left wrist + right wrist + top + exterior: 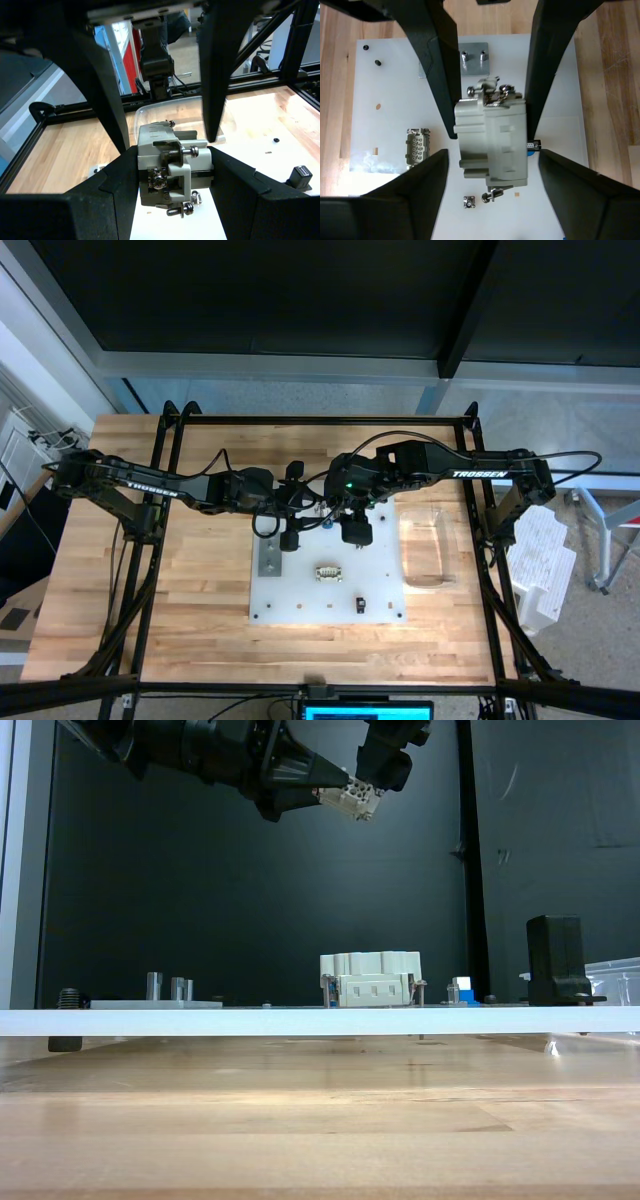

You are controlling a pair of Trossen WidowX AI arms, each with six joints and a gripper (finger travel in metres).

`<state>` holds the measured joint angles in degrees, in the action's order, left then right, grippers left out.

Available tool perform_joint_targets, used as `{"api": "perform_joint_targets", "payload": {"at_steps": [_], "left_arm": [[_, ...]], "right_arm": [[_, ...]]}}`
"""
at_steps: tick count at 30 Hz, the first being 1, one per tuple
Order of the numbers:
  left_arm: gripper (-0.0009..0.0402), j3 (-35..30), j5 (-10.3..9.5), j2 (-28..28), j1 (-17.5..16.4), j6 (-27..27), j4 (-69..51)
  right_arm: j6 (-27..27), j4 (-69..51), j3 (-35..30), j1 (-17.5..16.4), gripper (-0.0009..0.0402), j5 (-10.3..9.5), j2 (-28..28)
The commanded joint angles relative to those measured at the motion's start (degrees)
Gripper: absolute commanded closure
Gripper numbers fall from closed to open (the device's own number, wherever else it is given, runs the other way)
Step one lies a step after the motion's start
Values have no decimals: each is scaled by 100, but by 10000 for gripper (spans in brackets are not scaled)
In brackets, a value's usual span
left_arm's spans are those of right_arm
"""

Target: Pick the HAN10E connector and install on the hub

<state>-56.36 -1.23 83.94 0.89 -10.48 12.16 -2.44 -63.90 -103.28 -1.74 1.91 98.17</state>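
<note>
Nearest me on the white board [290, 605], the small black part [359, 602] is sitting alone. Just beyond it, slightly left, the hub [328, 572] is standing bare, with nothing seated in it yet. Off the board's right edge I'm looking at a clear tub [424, 584], and I'm seeing nothing inside it. Farther back, well above the board, the HAN10E connector [352, 798] is hanging in the air. The left gripper [174, 165] is clamping it, while the right gripper [492, 155] is straddling it with fingers spread, slim gaps showing either side. I'm judging the pick done; lowering the connector and pressing it into the hub is what's left.
</note>
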Motion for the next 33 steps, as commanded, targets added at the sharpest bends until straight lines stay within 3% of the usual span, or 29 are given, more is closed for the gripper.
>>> {"api": "perform_joint_targets", "payload": {"at_steps": [1, 4, 8, 11, 14, 16, 20, 22, 27, 30, 33], "left_arm": [[269, -9, -17, 4, 0, -107, 15], [269, -2, -11, 4, 0, -553, -2], [269, -2, -11, 4, 2, -1676, -37], [269, -2, -28, 4, 2, -2483, -31], [269, -2, -63, 4, 7, -3244, -24], [269, -2, -155, 4, 13, -3687, -24], [269, -2, -234, 4, 28, -4579, 4], [269, -22, -317, 4, 55, -4972, 13], [269, -28, -315, 4, 116, -5936, 39], [269, -28, -302, 4, 153, -6360, 85], [269, -28, -269, 4, 195, -6575, 175]], "right_arm": [[9, -46, -2, 0, 92, -2, -44], [190, -155, -2, 0, 69, -48, -111], [323, -236, -2, 2, 63, -98, -212], [313, -234, -2, 17, 63, -328, -243], [306, -232, -2, 35, 63, -367, -243], [284, -225, -4, 74, 63, -505, -232], [313, -232, -11, 214, 63, -529, -232], [348, -256, -35, 304, 63, -645, -234], [599, -273, -164, 413, 64, -697, -212], [708, -260, -236, 439, 64, -968, -157], [844, -278, -297, 448, 64, -1080, -52]]}}
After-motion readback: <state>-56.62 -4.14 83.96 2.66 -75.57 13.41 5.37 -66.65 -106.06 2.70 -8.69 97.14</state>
